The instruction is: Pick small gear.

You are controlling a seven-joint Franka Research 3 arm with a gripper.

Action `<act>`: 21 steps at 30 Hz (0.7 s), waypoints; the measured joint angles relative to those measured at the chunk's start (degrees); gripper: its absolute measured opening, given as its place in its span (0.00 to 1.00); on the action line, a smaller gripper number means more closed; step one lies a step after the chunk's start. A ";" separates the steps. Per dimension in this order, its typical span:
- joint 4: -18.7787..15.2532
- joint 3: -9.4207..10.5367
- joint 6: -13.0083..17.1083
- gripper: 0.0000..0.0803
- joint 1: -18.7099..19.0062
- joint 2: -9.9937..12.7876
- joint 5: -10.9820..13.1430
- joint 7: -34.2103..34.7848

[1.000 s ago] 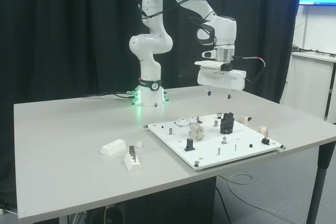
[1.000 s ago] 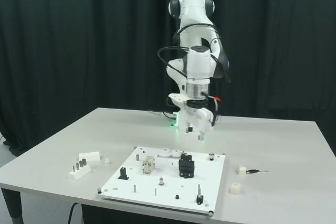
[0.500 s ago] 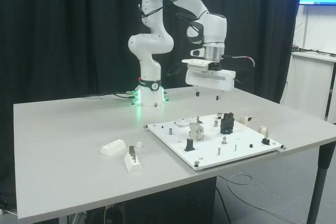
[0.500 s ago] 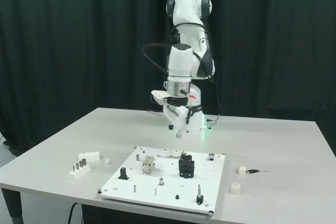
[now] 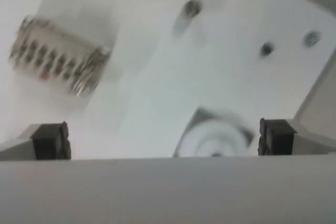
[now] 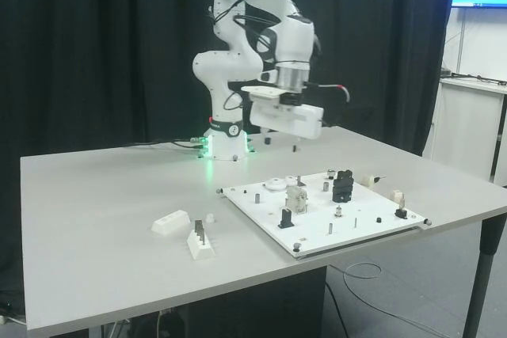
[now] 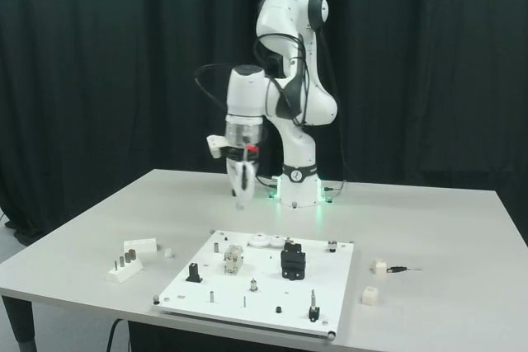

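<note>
Plainly, the gripper (image 6: pixel 280 144) hangs in the air above the rear edge of the white board (image 6: pixel 356 231), its two black-tipped fingers (image 5: pixel 51 141) spread wide with nothing between them. From the wrist view a round white disc (image 5: pixel 215 137) lies flat on the board, close beside one fingertip and off the midline between the two. It is probably one of the gears, though blur hides its teeth.

The second room view shows two white gears side by side at the board's rear edge; I take the small gear (image 7: pixel 276 241) to be the one nearer the black block (image 7: pixel 290 263), but I cannot be sure which is smaller. It lies well below the gripper and a little toward the board's middle.

Being round and flat, the gear has no long axis to line up with; its bore points straight up. Judging from this, the next move calls for a sideways shift to centre it, then a straight descent.

A metal pinned part (image 5: pixel 58 69) stands nearby on the board.
</note>
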 joint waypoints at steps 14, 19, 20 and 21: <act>0.07 -3.83 0.23 1.00 -3.38 -0.13 3.15 1.11; 0.07 -4.95 1.01 1.00 -3.83 -0.02 3.96 5.13; 0.07 -5.20 1.24 1.00 -3.88 0.03 3.96 5.63; 0.07 -5.43 1.51 1.00 -3.93 0.11 3.96 6.04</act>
